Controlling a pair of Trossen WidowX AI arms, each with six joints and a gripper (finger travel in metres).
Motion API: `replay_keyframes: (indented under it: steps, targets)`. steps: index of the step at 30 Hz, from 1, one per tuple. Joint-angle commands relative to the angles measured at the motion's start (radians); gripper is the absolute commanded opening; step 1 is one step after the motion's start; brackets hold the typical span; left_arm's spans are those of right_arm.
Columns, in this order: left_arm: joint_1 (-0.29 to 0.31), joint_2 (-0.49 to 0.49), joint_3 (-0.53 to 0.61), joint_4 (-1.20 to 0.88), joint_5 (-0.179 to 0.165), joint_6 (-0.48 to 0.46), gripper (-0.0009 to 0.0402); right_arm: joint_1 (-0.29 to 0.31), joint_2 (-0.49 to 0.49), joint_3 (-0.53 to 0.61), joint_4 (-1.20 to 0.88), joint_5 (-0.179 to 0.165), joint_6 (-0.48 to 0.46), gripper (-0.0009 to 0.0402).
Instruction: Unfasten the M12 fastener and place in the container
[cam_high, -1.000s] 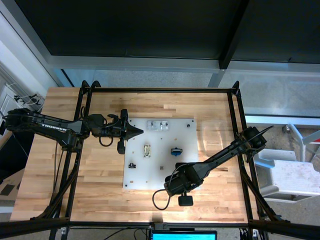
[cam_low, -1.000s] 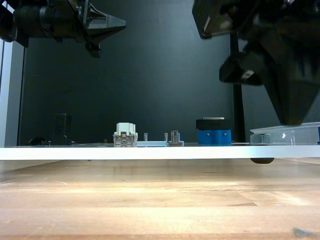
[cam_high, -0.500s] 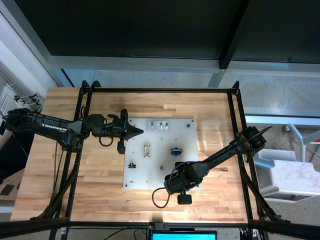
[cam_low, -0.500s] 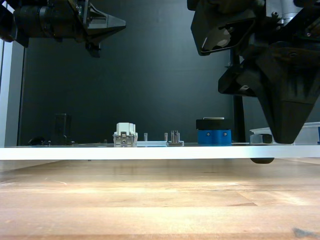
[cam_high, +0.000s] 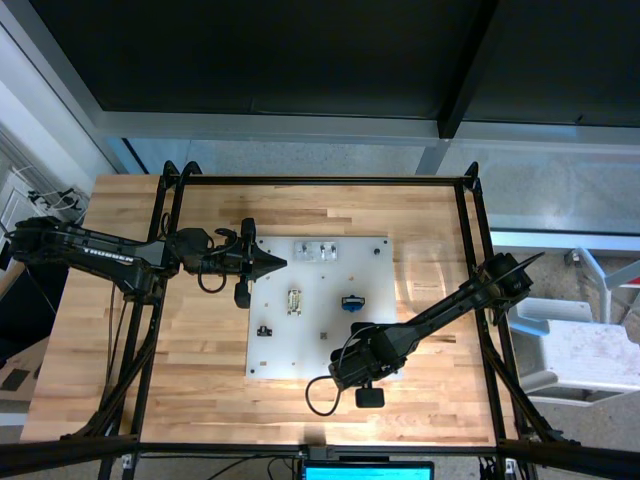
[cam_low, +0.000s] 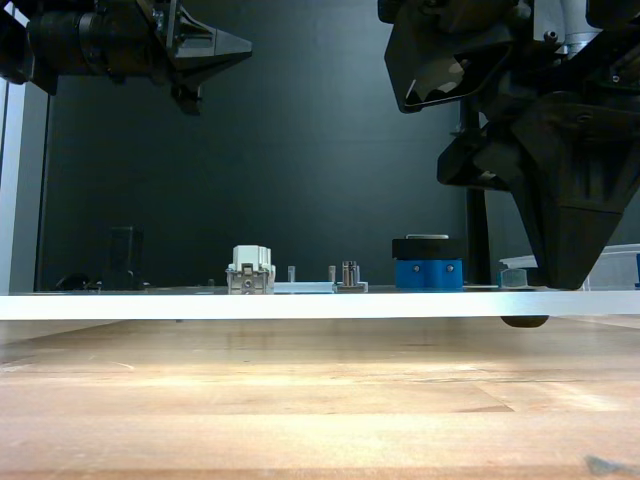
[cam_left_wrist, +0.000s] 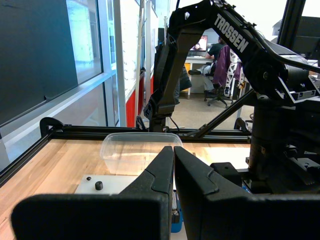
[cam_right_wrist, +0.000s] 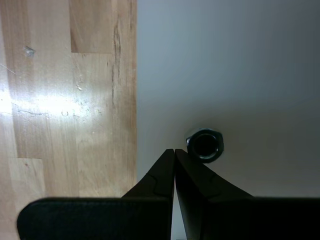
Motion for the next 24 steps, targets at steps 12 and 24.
replay_keyframes:
  steps: [12,24]
  targets:
    - [0.000,0.000,0.000,0.000,0.000,0.000,0.0000,0.000,-0.010,0.006,-0.066,0.132,0.029,0.0000]
    - [0.000,0.000,0.000,0.000,0.000,0.000,0.0000,0.000,-0.065,0.027,-0.167,0.212,0.087,0.0000]
